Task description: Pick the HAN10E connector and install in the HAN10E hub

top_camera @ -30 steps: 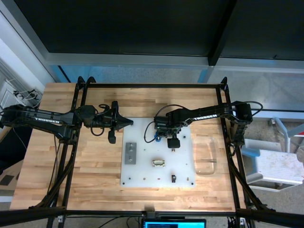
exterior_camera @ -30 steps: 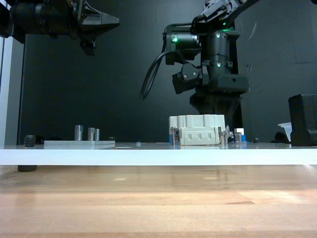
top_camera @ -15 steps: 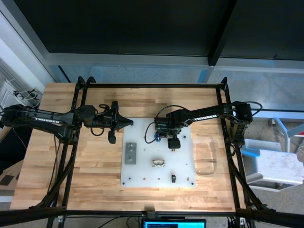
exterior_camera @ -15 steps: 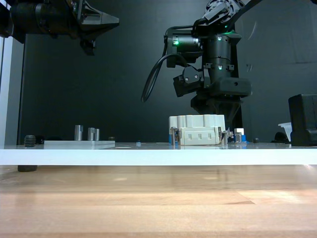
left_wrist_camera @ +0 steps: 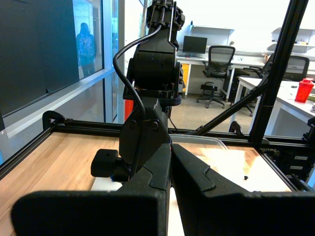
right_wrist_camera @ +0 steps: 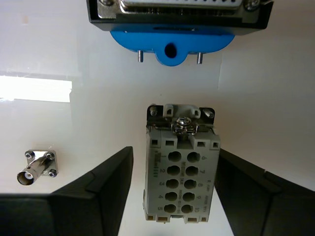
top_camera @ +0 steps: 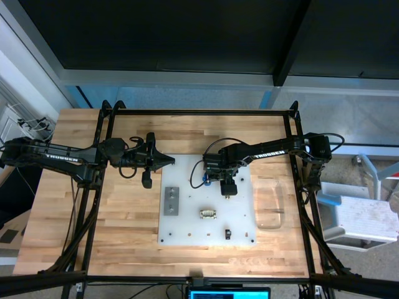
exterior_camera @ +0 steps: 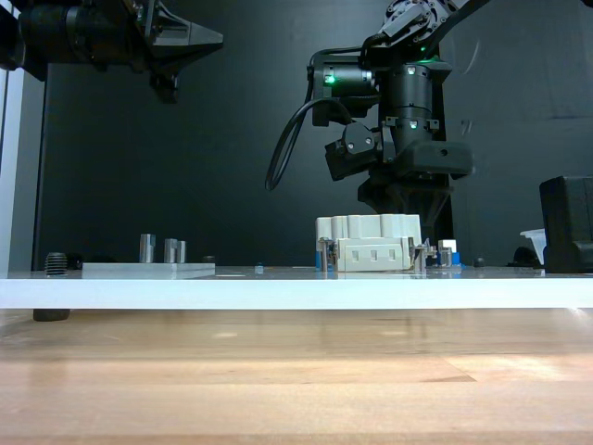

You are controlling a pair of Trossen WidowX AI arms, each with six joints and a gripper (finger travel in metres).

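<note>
Black fingers [right_wrist_camera: 106, 191] of the right tool [right_wrist_camera: 174, 153] are standing wide apart and gripping nothing. They are flanking the HAN10E connector [right_wrist_camera: 181, 169], a pale grey-beige block that is lying flat on the white board [right_wrist_camera: 275, 73] with its numbered pin holes and a silver screw facing up. A strip of white board is showing between the connector and at least one finger, so the tool is not clamping it. Just beyond the connector's screw end a blue plug [right_wrist_camera: 170, 42] is sitting under a black-framed multi-pin socket, and off to one side a small silver coaxial fitting [right_wrist_camera: 37, 167] is resting on the board.

From above, the right tool [top_camera: 227, 187] is pointing down over the board's far half. The HAN10E hub [top_camera: 208, 214] is sitting nearer the front edge, apart from the tool. A grey metal plate [top_camera: 171, 200] is lying to the hub's left, and a tiny black part [top_camera: 228, 233] is lying in front of the hub.

Farther out, the left tool [top_camera: 165, 161] is hovering high beside the board's far left corner, over the wooden table [top_camera: 124, 249]. Its fingers [left_wrist_camera: 197, 172] are pressing together with nothing between them.
</note>
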